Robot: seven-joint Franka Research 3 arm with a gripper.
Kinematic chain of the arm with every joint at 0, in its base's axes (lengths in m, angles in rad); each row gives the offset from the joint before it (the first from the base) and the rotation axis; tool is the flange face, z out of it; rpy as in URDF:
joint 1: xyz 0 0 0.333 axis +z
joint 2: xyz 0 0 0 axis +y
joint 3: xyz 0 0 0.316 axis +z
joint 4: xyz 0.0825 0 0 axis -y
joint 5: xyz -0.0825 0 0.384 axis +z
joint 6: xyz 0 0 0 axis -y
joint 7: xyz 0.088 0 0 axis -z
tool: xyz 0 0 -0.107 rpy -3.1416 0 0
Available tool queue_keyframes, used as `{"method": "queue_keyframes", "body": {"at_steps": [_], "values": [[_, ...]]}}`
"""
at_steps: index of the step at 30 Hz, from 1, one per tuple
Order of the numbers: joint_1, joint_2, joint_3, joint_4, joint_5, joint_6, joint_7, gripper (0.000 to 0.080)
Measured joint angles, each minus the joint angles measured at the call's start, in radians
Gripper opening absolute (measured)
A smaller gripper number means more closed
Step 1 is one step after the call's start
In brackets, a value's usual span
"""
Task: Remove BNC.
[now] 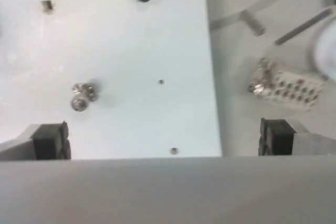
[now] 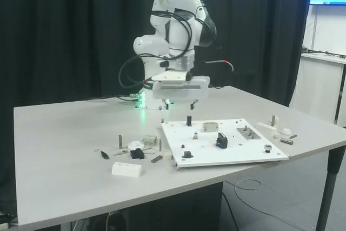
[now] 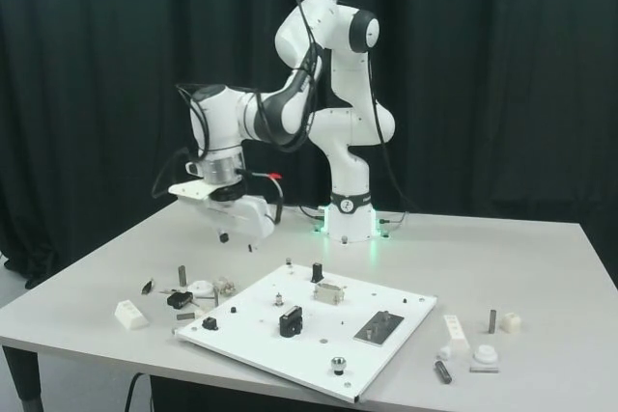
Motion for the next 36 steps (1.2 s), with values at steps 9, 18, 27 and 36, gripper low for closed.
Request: {"method": "queue_keyframes", "body": {"at_steps": [9,18,27,36], "values": [[0.057,0.000,0.009,-0.050,0.005,0.033,0.221,0.0800],[0.095,-0.002,0.014,-0.102,0.005,0.099,0.381,0.0800],[0.119,-0.016,0.014,-0.160,0.005,0.181,0.474,0.0800],[0.144,-0.044,0.014,-0.233,0.005,0.265,0.578,0.0800]]}}
